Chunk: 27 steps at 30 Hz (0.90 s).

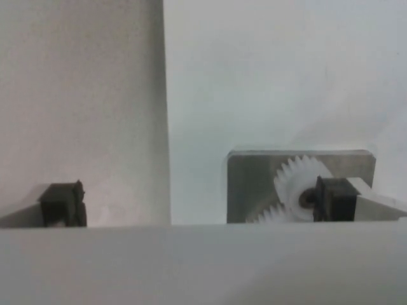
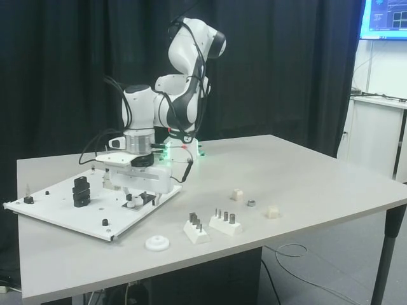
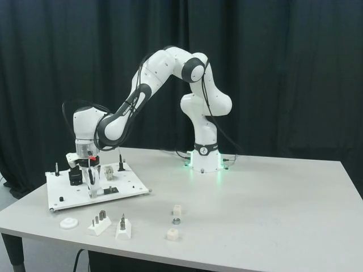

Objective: Insert small gear.

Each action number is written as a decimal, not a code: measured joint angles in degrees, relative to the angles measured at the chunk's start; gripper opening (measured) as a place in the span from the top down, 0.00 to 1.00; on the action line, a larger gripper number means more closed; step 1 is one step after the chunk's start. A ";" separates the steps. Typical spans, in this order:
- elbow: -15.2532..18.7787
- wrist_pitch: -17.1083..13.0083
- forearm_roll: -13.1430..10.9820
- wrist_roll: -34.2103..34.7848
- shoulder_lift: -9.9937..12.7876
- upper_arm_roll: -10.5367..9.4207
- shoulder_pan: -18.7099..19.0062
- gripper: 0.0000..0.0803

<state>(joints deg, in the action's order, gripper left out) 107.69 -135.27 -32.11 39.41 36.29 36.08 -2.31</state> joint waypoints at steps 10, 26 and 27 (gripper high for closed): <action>-0.01 -0.24 0.00 -0.08 0.12 -0.10 0.00 0.00; 0.00 2.40 0.09 0.43 -1.03 0.57 0.04 0.00; 0.00 2.77 0.17 0.44 -1.15 0.73 0.04 0.00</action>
